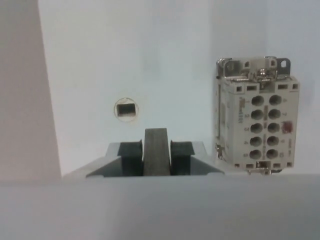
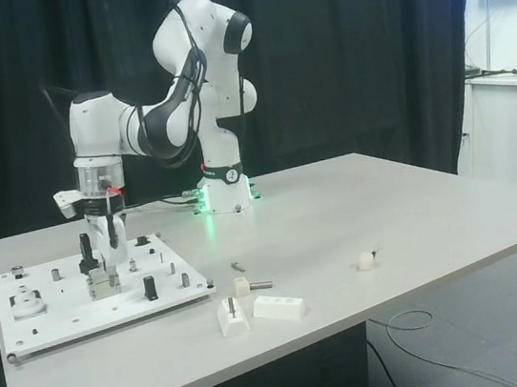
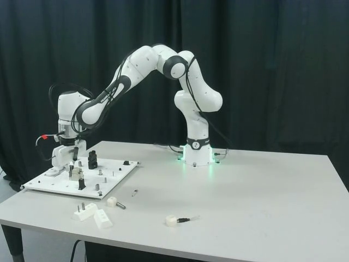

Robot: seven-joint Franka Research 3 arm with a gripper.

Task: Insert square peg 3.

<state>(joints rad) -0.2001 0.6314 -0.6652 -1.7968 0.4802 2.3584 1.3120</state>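
While the tool (image 1: 156, 157) hangs above the white board (image 2: 64, 317), its two fingers are clamped on square peg 3 (image 1: 156, 150), a dark bar that stands up between the black pads (image 1: 131, 150) in the wrist view. The peg is therefore in the grip, clear of the board and not yet seated.

The landmark is the white multi-pin connector block (image 1: 256, 122) fixed to the board. The target, a small dark rectangular socket (image 1: 126, 109) ringed by a pale circle, lies on the bare board well to one side of that block. In the wrist view the peg tip appears offset from the socket, so lateral alignment is judged incomplete.

Recommended procedure:
1. Translate the tool away from the connector block until the peg tip covers the socket.
2. Rotate the wrist so that the peg's flat faces lie parallel to the socket's long edges; a square section will not enter if twisted.
3. Keep the peg vertical and descend slowly.
4. Release only after the peg has bottomed.

Risk: a corner may catch on the socket rim and tilt the peg in the pads.
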